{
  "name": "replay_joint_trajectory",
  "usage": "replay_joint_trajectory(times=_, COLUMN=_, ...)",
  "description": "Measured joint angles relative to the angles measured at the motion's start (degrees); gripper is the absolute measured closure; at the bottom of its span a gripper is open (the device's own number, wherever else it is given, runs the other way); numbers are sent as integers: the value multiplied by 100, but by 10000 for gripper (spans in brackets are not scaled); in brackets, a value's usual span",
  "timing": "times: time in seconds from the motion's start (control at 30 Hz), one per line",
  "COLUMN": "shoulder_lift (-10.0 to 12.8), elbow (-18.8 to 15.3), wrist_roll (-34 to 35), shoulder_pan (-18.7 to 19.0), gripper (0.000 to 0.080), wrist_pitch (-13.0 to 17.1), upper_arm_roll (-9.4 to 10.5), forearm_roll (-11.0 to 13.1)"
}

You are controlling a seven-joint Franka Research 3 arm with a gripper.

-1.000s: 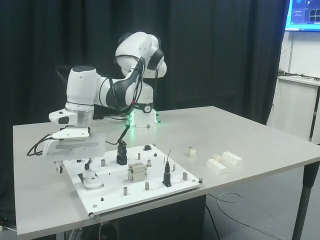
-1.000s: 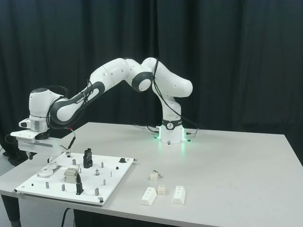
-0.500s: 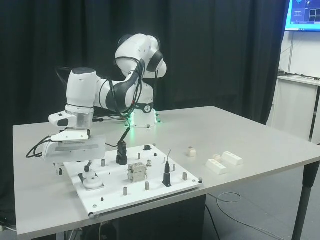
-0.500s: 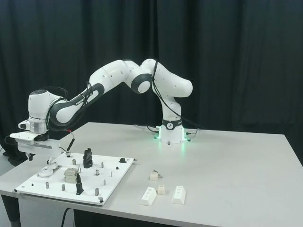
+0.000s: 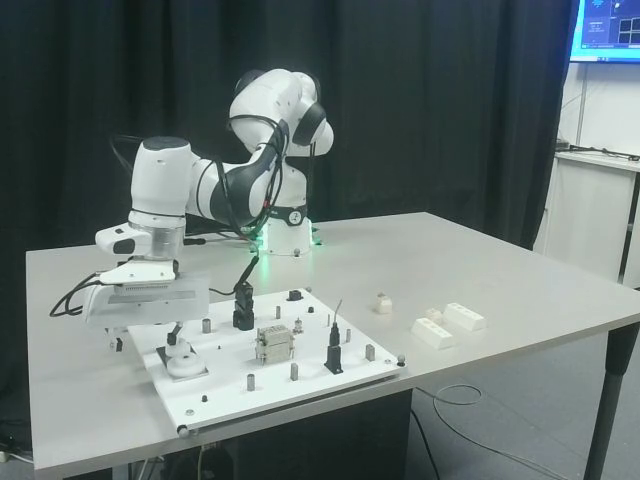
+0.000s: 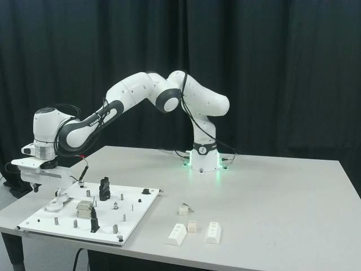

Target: Insert medium gear.

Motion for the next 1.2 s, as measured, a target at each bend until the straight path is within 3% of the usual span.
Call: replay_joint_trajectory(times=1.2, shoulder_lift=39, elbow=75, wrist_roll=-274, shoulder_pan=-11, gripper=3, wrist_pitch=-25, upper_arm_roll=9, forearm_roll=0)
